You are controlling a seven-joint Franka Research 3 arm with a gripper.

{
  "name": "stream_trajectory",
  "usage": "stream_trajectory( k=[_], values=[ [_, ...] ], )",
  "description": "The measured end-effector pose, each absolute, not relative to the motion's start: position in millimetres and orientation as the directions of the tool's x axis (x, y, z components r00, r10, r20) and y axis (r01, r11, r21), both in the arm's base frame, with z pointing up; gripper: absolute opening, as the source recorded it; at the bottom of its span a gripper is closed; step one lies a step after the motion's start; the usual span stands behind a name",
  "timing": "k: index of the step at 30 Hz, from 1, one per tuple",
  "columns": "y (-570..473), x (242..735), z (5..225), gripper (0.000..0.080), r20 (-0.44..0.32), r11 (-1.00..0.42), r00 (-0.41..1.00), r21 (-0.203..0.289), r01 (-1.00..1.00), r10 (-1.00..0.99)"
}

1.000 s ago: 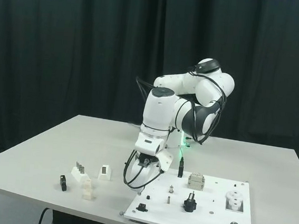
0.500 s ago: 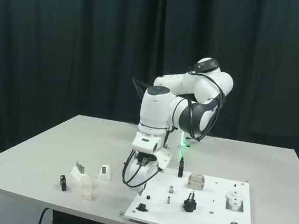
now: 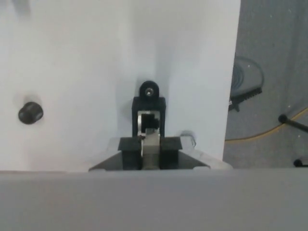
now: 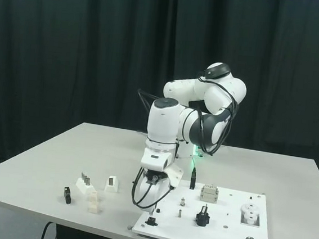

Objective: Insert Ethernet.

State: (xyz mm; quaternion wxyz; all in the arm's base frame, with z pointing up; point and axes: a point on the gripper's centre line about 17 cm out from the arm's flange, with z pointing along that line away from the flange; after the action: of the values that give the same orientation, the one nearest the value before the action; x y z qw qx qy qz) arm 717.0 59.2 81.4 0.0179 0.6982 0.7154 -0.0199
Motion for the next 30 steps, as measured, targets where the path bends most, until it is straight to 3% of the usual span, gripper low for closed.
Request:
stream_trajectory(
  k=[30],
  values=[
    [58.4,717.9,77.2,0.0074,-0.042,0.081,-0.082,-0.027,0.996,0.996]
  ],
)
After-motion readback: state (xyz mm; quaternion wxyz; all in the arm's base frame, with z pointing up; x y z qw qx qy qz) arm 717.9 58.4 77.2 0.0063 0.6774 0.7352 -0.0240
